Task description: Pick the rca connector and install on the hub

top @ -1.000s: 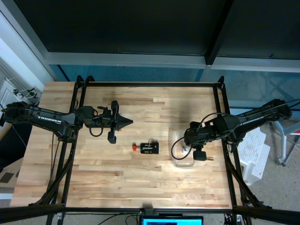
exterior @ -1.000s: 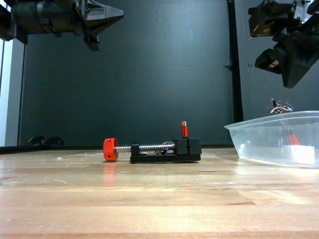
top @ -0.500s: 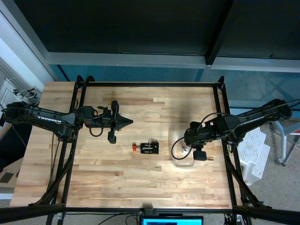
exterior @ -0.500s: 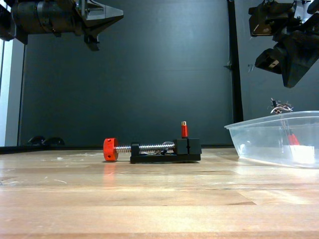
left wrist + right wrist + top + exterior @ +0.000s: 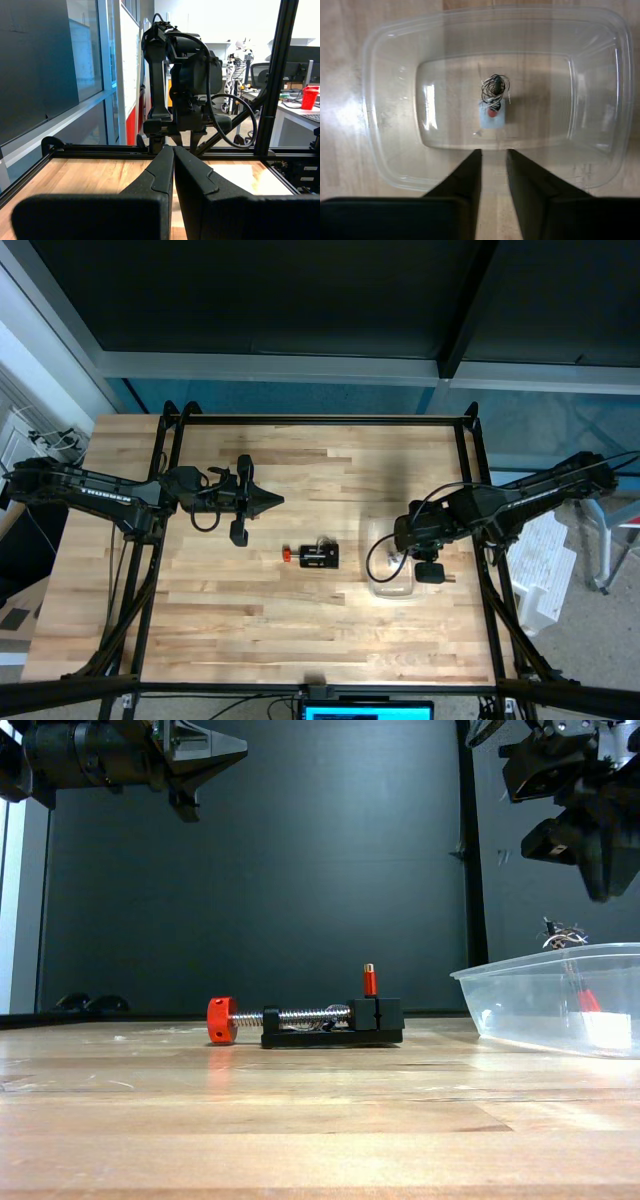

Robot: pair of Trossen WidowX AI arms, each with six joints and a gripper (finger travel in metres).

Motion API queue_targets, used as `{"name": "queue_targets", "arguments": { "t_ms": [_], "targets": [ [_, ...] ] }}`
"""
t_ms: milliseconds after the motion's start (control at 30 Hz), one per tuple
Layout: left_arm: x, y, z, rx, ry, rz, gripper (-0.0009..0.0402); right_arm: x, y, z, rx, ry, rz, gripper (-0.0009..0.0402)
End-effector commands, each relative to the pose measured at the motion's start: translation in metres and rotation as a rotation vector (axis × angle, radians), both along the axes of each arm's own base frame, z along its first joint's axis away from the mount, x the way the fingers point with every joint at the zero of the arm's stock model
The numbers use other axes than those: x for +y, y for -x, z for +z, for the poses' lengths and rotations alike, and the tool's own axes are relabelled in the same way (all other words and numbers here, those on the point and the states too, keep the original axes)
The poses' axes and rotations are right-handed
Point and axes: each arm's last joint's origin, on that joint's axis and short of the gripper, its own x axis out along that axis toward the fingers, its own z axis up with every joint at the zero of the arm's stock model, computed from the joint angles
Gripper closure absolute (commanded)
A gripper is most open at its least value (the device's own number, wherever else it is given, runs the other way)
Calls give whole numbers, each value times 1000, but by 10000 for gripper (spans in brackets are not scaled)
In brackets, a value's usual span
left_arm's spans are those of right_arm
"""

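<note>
Right gripper: mine, fingers slightly apart, empty, hanging over the clear tray. Rca connector: in that tray's middle, red end up toward me, dark wire coil beside it, long axis near upright. Hub: on the table, lying left-right, red knob leftward, well apart from the tray. Left gripper: fingers together, high over the left side. Lettering on my left arm: TROSSEN. Surface: pale wood planks; dark wall behind.
</note>
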Motion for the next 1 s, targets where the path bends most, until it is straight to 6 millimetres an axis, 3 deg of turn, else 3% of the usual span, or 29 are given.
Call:
{"name": "queue_targets", "arguments": {
  "t_ms": [33, 267, 433, 1000],
  "targets": [
    [0, 0, 0, 0, 0, 0, 393, 2, -9, -1, 34, 16, 9, 267],
    [0, 0, 0, 0, 0, 0, 393, 7, -26, -8, 94, 46, 28, 209],
    [0, 0, 0, 0, 0, 0, 393, 9, -34, -17, 185, 74, 50, 210],
    [0, 0, 0, 0, 0, 0, 393, 14, -69, -32, 258, 88, 106, 195]
  ]
}}
